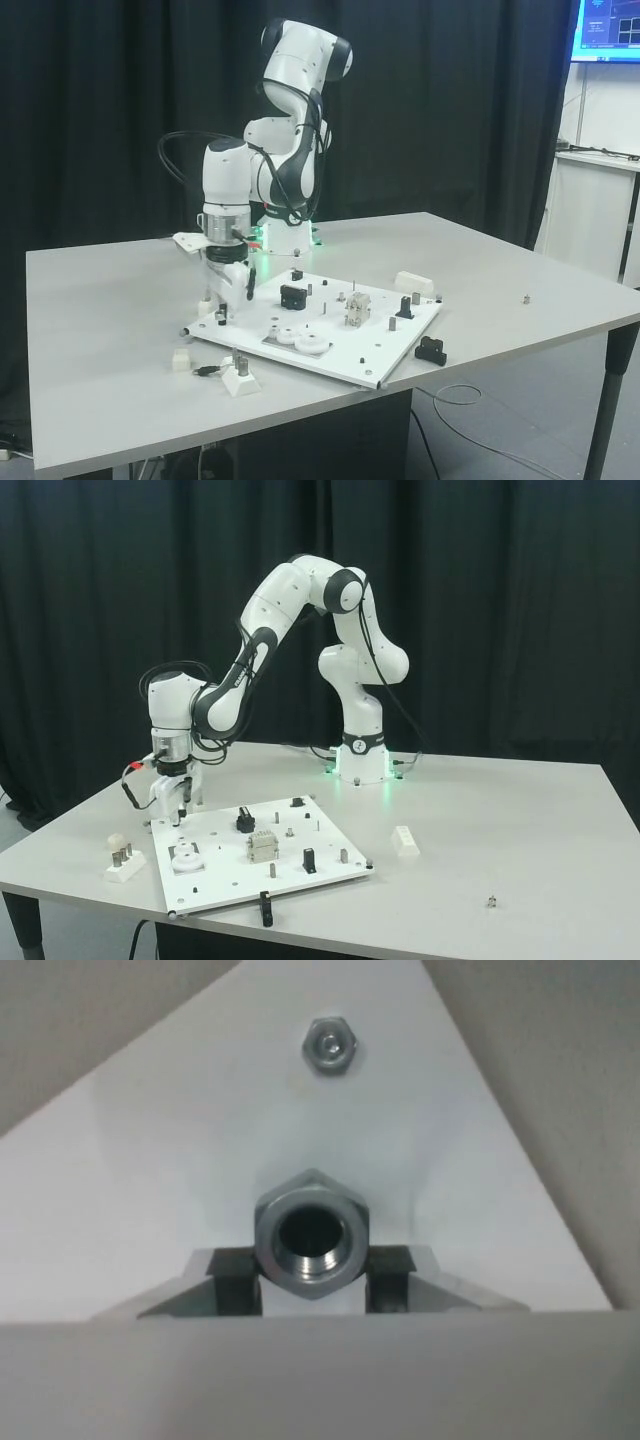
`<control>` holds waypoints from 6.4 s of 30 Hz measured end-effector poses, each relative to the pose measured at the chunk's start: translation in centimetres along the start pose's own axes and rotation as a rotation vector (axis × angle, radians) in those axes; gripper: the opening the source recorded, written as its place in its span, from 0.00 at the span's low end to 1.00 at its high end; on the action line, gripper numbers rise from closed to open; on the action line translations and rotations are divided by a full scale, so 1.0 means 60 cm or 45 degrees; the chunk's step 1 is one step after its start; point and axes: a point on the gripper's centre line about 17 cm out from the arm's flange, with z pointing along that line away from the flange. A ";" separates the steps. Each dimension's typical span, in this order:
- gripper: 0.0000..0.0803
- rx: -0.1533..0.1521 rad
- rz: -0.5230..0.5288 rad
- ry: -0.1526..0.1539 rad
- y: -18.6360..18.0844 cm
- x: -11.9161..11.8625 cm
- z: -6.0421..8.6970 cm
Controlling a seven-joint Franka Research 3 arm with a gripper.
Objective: Insert bolt 4.
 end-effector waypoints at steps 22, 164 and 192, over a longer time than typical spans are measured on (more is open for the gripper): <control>0.28 -0.001 0.282 0.008 -0.006 -0.001 0.001; 1.00 -0.098 0.773 0.037 -0.035 0.073 -0.137; 1.00 -0.146 0.634 0.075 -0.004 0.097 -0.152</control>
